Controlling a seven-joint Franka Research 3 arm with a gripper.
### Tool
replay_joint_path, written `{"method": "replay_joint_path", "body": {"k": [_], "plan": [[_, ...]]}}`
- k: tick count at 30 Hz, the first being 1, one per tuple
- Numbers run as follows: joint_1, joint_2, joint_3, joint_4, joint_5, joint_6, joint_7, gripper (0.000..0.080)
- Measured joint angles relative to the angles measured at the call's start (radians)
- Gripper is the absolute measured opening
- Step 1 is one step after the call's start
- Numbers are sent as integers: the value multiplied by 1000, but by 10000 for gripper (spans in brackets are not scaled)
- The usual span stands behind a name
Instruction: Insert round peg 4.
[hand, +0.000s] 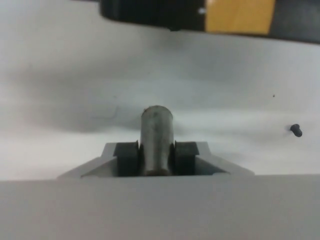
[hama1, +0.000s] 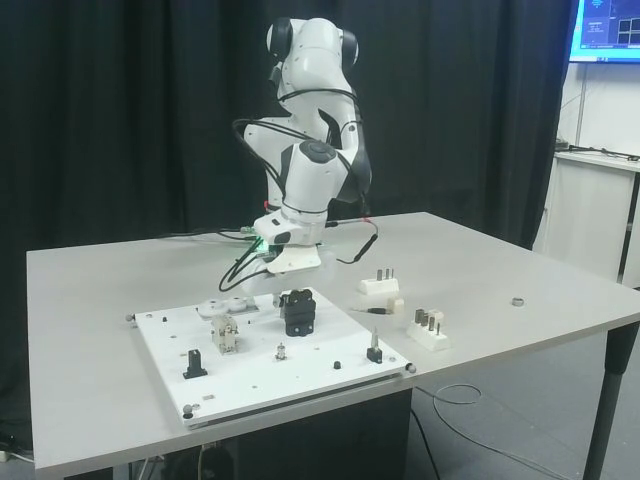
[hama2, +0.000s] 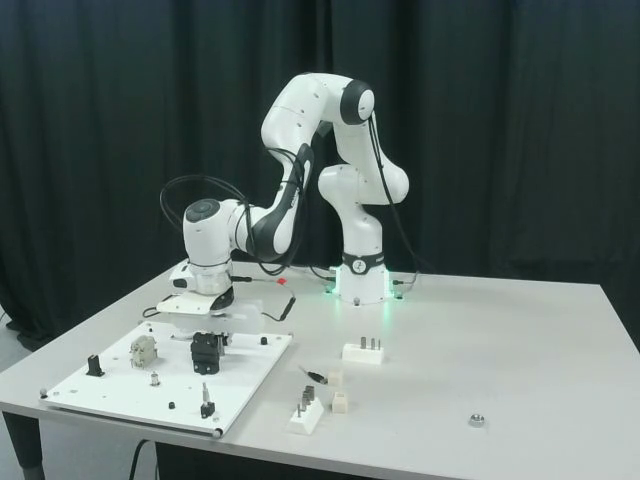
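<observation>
Black curtains close off the room behind the grey table (hama1: 520, 265), and a white board (hama1: 300, 375) lies flat on the table's front part. I see the white arm (hama2: 300, 130) reaching from its base at the back of the table down over the far edge of that board.

1. Gripper state. In the wrist view, the gripper (hand: 157, 159) has both black pads (hand: 127, 159) pressed against the sides of a grey round peg (hand: 156, 137). The fingers are closed down to the peg's width and hold it between them. The peg's rounded end points away from the camera, toward the white board surface below.

2. Peg position. From the room views I place the held peg above the far part of the board, just behind a black block (hama1: 298, 310) mounted near the board's middle. I cannot tell from any view whether the peg tip touches the board.

3. Other items on the board. A small black stud (hand: 296, 130) shows in the wrist view, apart from the peg. A black upright fixture (hama1: 194, 364) stands near the board's front corner.

4. Items beside the board. Two white holders carrying pegs (hama1: 379, 286) (hama1: 428, 328) rest on the bare table.
</observation>
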Motion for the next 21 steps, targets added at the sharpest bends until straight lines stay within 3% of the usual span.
{"method": "replay_joint_path", "body": {"k": [21], "plan": [[6, -2, -2, -8, -2, 12, -11, 149]]}}
